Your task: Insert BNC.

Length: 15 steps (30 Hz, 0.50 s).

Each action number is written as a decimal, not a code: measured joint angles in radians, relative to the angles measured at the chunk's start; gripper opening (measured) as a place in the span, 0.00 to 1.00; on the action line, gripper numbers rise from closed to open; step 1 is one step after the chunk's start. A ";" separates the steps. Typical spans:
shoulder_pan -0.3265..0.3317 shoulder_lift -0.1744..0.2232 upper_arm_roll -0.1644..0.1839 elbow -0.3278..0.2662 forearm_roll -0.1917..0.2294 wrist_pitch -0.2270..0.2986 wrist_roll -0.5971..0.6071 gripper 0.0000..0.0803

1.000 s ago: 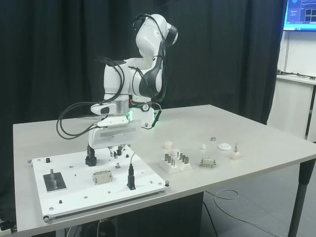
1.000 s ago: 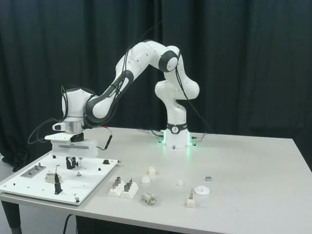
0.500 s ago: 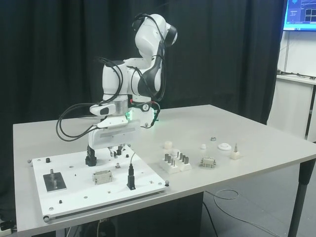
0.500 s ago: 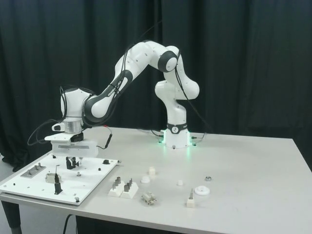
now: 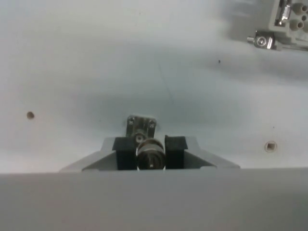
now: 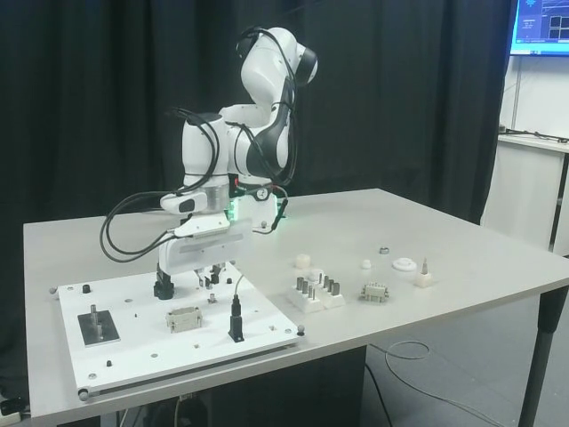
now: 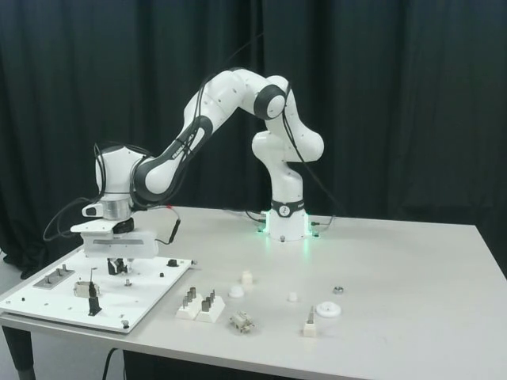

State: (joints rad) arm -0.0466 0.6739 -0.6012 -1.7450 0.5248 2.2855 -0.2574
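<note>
From where I stand, the white arm reaches over the white board (image 6: 267, 342) that lies at the table's (image 6: 462, 240) near left corner, and its gripper (image 5: 151, 153) hangs just above the board's middle, toward the far edge. In the wrist view the two black fingers (image 5: 121, 153) are closed down to a narrow gap with the BNC plug (image 5: 151, 155) clamped between them, its round barrel pointing straight down along the fingers' own line. Directly past the plug's tip sits a small metal socket flange (image 5: 141, 125) bolted to the board, and this is the relation that matters: the plug's long axis stands upright, the socket lies just beyond and beneath it, very near, though I cannot tell whether they touch. I judge that the coming move is a straight descent with little sideways correction, perhaps a twist to lock. A grey multi-pin connector (image 6: 182, 318) and a black upright post (image 6: 236, 325) stand nearer the board's front edge, well apart from the fingers.
</note>
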 joint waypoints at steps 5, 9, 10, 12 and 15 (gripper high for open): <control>-0.007 0.011 0.007 0.010 0.000 -0.002 0.000 0.15; -0.009 0.020 0.007 0.017 0.000 -0.008 0.000 0.15; -0.009 0.021 0.007 0.019 0.000 -0.011 0.000 0.15; -0.009 0.024 0.007 0.022 0.000 -0.014 0.000 0.15; -0.010 0.026 0.007 0.024 0.000 -0.018 0.000 0.15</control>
State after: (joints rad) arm -0.0561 0.7001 -0.5938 -1.7209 0.5248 2.2674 -0.2573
